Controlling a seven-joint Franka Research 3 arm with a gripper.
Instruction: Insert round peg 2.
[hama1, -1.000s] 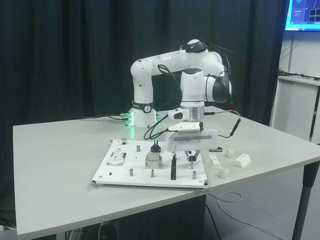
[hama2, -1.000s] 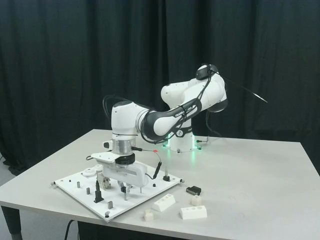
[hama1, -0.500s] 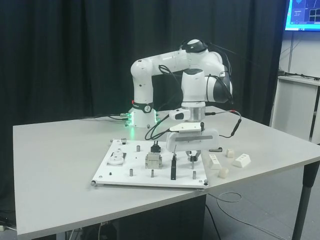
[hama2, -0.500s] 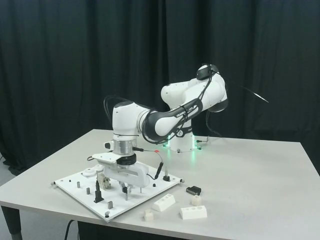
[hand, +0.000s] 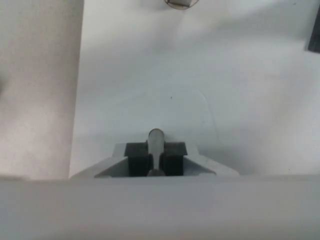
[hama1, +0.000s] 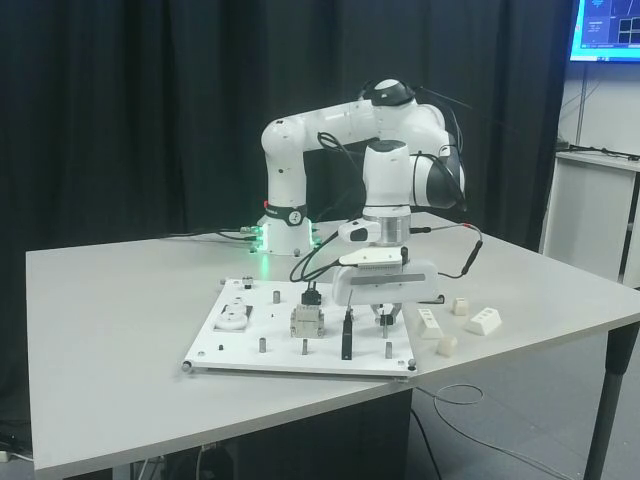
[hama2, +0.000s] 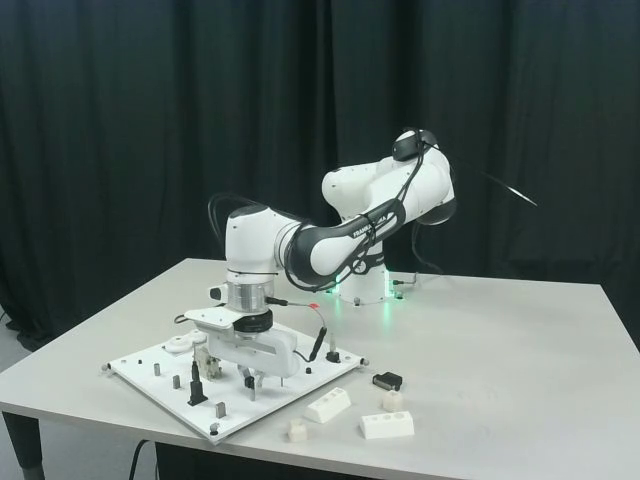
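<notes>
Grey table (hama1: 120, 300) carried white board (hama1: 240, 350). Gripper (hand: 155, 160) clenched on round peg (hand: 155, 145), held just above board near its right edge. Peg grasped; insertion apparently not yet done.

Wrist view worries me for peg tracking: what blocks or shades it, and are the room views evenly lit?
Wrist view: the gripper body fills the lower strip, a soft shadow crosses the white board, and the peg stays visible. Room views: even light, black curtain, green glow at the arm's base.
</notes>
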